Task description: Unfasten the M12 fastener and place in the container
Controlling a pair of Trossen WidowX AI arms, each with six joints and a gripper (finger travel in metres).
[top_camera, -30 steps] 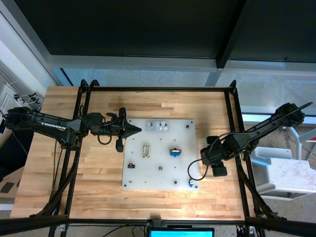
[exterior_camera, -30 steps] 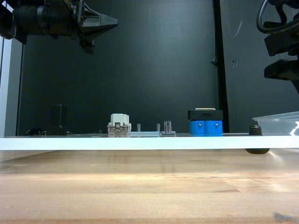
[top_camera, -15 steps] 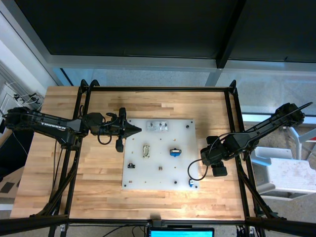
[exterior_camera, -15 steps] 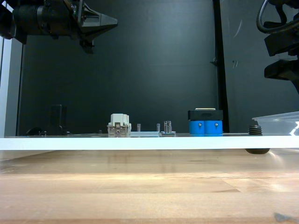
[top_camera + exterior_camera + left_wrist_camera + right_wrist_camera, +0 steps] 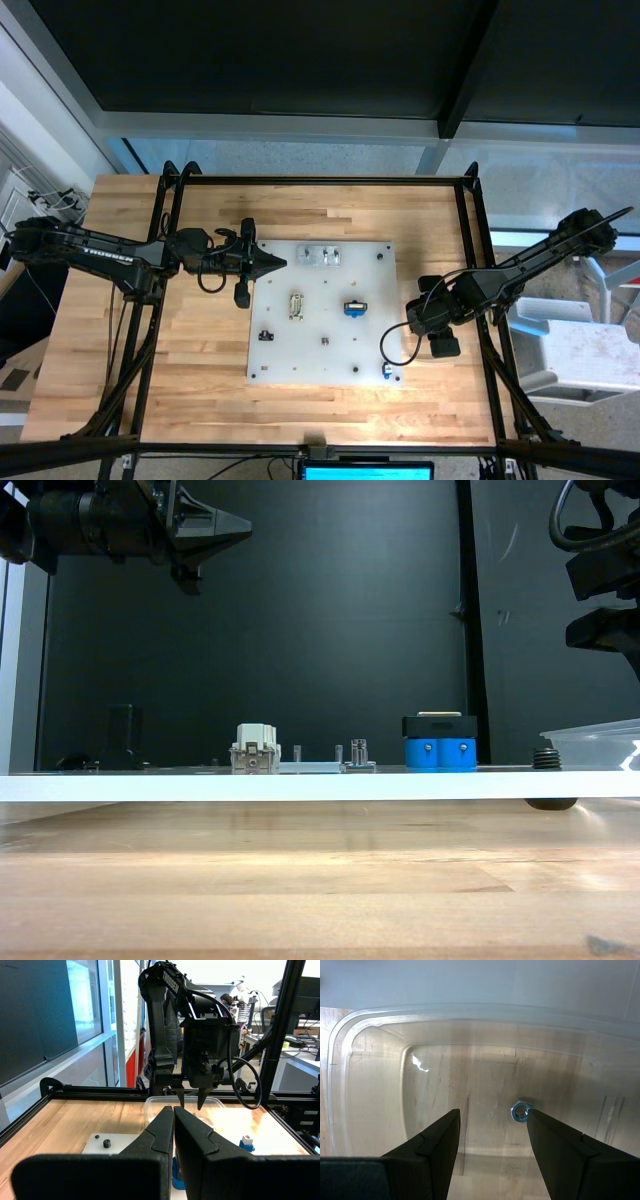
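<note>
As left tool overhangs board, right tool overhangs container's nut.

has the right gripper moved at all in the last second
No. The right gripper sits unchanged off the white board's right edge, open over the container holding the nut; the left gripper hangs shut above the board's left edge.

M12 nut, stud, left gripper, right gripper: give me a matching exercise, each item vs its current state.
Things:
1. M12 nut
2. stud
3. left gripper
4. right gripper

States:
A. fingers open, over the container
B. bare, ribs showing
C. lying on the container floor
D. fingers shut, raised above the board, at its left edge

Pairs: 1-C; 2-B; 3-D; 4-A
</note>
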